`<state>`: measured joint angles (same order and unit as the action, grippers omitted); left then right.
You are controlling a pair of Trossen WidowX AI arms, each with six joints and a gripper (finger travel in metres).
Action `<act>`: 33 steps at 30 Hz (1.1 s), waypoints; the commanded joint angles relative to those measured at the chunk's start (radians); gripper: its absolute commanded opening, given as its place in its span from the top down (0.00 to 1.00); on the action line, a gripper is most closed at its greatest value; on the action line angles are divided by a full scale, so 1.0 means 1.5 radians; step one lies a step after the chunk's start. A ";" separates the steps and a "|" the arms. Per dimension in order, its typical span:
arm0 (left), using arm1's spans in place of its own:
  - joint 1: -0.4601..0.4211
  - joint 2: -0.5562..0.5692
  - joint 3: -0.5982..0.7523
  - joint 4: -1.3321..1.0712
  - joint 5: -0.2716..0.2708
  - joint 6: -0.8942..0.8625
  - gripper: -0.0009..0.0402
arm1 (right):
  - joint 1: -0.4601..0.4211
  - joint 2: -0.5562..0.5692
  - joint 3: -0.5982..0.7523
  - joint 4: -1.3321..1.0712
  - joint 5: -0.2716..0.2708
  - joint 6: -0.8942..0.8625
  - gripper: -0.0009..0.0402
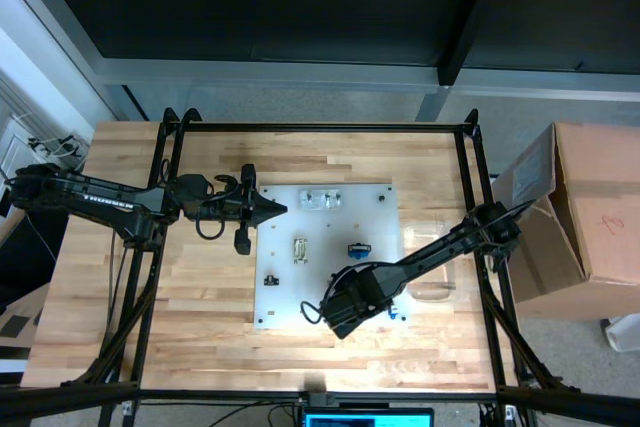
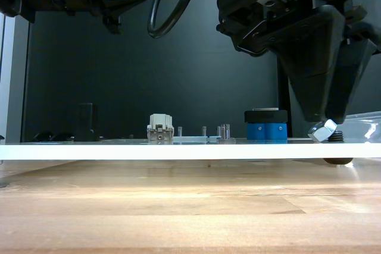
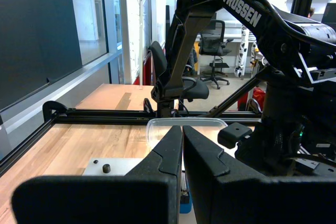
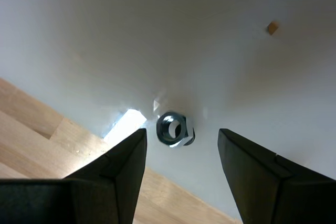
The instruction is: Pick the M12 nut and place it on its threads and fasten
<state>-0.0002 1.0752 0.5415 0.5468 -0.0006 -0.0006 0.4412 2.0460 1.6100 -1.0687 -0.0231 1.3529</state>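
The silver M12 nut (image 4: 171, 128) lies free and tilted against the short black stud (image 2: 338, 137) near the board's near right edge. In the low view the nut (image 2: 324, 130) leans on the stud's side rather than sitting square on top. My right gripper (image 4: 181, 140) is open straight above it, one finger on each side and neither touching; in the low view its fingertips (image 2: 324, 120) hover just over the nut. The right gripper (image 1: 372, 309) hides nut and stud in the high view. My left gripper (image 1: 270, 209) hangs high over the board's far left, shut on nothing (image 3: 182, 129).
The white board (image 1: 300, 287) carries a blue part (image 2: 266, 129), a white connector (image 2: 160, 130) and small pins. A clear tray (image 1: 437, 259) sits just right of the board. A cardboard box (image 1: 585, 217) stands beyond the right frame rail.
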 commanded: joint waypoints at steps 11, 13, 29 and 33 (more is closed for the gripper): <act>0.000 0.000 0.000 0.000 0.000 0.000 0.98 | -0.015 0.008 0.091 -0.084 -0.003 -0.104 0.49; 0.000 0.000 0.000 0.000 0.000 0.000 0.98 | -0.018 0.025 0.123 -0.125 -0.003 -0.108 0.49; 0.000 0.000 0.000 0.000 0.000 0.000 0.98 | -0.029 0.167 0.293 -0.261 -0.056 -0.294 0.48; 0.000 0.000 0.000 0.000 0.000 0.000 0.98 | -0.029 0.179 0.293 -0.257 -0.055 -0.298 0.48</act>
<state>-0.0002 1.0752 0.5415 0.5468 -0.0002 -0.0002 0.3969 2.3074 2.0499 -1.4559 -0.1062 0.9062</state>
